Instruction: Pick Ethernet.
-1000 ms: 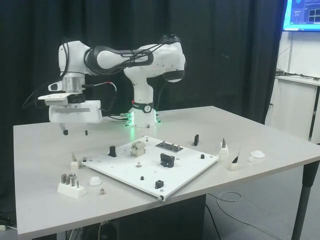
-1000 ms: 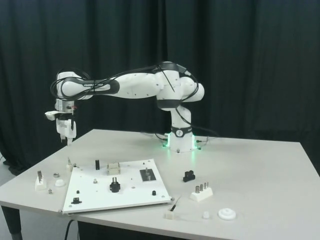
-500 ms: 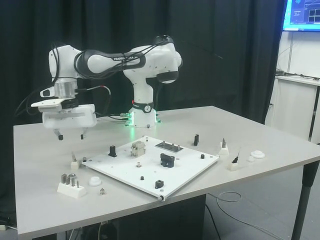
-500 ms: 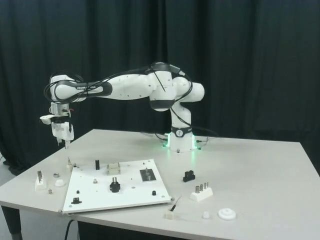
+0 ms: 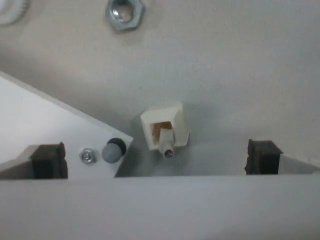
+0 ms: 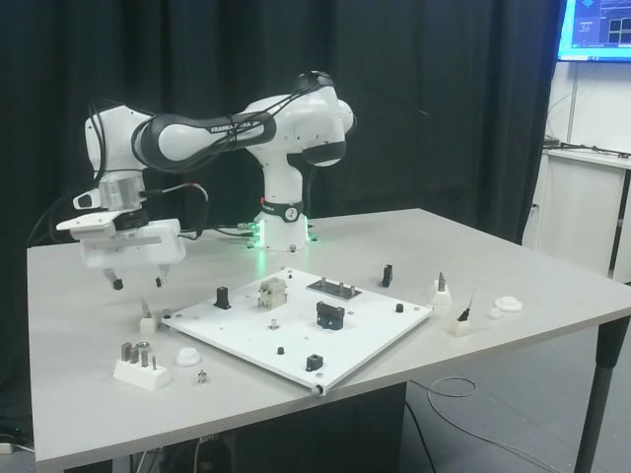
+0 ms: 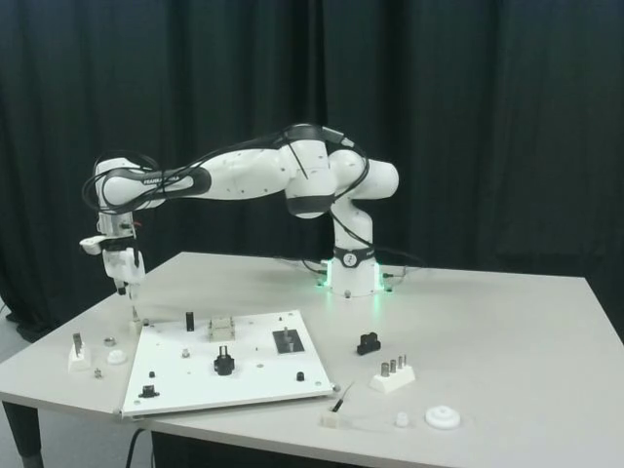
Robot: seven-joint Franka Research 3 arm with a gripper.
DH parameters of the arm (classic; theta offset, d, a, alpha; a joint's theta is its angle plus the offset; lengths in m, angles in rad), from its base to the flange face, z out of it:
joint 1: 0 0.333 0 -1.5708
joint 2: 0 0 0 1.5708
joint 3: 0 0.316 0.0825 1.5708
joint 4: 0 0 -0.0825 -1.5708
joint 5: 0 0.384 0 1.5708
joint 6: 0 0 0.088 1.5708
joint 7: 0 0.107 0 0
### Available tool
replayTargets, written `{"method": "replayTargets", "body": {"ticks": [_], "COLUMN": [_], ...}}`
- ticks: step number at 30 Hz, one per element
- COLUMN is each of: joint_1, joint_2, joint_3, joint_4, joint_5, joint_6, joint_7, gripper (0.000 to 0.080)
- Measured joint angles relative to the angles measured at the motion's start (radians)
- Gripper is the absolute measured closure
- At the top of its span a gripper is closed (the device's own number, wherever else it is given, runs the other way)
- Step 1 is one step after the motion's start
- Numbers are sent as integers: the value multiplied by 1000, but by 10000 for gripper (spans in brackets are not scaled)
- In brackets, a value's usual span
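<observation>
Your arm has swung outward and dropped over the last second, and now the gripper hangs just above the Ethernet plug. That plug sits in its little white holder on the grey table, just off the corner of the white board. Jaws stand wide, black fingertips either side. The plug lies between them, nearer your board-side finger, its long axis leaning upward. Hard moulded plastic, blocky, smooth; a steel nut lies well apart.

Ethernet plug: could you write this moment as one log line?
phase: approach | pincer: open, above Ethernet plug | plug: on table, ungrasped
</observation>
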Motion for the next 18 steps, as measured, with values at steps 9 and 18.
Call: {"method": "replayTargets", "body": {"ticks": [9, 18], "joint_1": [-21, -39], "joint_2": [-4, -7], "joint_3": [40, 79], "joint_4": [5, 18], "joint_5": [0, 0], "joint_6": [7, 29], "joint_7": [-10, -10], "gripper": [3, 3]}}
